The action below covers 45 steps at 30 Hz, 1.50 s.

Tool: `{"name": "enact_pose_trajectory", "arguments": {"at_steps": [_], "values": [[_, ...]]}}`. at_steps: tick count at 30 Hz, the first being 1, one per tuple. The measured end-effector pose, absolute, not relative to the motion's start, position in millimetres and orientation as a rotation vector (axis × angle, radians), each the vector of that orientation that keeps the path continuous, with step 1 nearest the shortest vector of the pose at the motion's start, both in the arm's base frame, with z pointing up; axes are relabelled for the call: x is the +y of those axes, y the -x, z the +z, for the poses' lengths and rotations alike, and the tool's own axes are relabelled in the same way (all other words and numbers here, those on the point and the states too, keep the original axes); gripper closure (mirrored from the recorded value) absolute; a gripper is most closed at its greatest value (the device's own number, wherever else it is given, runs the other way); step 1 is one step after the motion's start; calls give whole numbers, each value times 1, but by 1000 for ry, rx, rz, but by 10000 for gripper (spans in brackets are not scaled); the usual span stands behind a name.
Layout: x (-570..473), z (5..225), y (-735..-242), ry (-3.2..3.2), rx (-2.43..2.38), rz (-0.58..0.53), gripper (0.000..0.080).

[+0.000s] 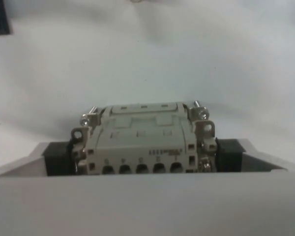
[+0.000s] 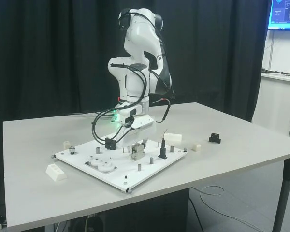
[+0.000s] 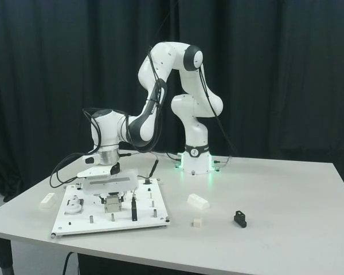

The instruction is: Remove waterproof.

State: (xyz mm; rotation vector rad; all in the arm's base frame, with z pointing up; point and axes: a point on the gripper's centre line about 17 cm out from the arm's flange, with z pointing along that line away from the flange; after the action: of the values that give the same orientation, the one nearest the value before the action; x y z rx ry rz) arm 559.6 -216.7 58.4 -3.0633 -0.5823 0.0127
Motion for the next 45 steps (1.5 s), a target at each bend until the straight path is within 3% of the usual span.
{"name": "enact_pose_trajectory", "arguments": {"at_steps": [36, 45], "values": [[-216, 64, -560, 3056, -589, 29, 183], [-212, 85, -565, 3043, -600, 22, 183]]}}
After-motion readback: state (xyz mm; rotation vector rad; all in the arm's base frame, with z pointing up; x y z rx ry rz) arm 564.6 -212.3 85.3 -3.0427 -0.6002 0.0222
